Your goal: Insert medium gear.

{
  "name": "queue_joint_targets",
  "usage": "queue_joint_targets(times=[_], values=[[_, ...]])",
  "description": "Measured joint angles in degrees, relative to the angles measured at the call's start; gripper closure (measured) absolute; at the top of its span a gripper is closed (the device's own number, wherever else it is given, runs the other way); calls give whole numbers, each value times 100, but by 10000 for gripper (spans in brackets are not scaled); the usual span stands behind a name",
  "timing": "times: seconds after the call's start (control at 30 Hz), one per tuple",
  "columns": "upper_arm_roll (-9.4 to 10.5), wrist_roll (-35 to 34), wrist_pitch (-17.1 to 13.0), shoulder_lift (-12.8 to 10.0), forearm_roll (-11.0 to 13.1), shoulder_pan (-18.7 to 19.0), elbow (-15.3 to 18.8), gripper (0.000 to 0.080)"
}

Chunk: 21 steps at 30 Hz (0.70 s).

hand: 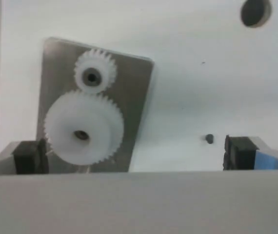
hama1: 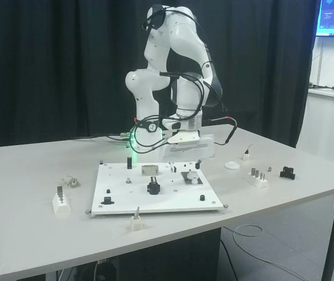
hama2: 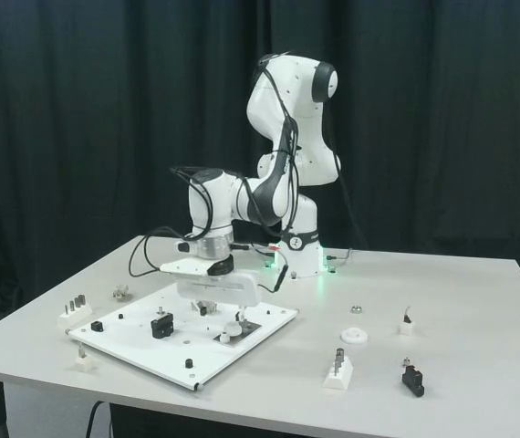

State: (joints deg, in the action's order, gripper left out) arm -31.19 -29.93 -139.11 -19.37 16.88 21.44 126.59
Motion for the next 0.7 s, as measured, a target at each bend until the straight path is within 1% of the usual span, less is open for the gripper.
queue_joint_targets(times=[0.37, 0.7], values=[[-56, -85, -16, 2, 0, -14, 34, 3], [-56, -87, -161, -40, 0, -24, 80, 3]])
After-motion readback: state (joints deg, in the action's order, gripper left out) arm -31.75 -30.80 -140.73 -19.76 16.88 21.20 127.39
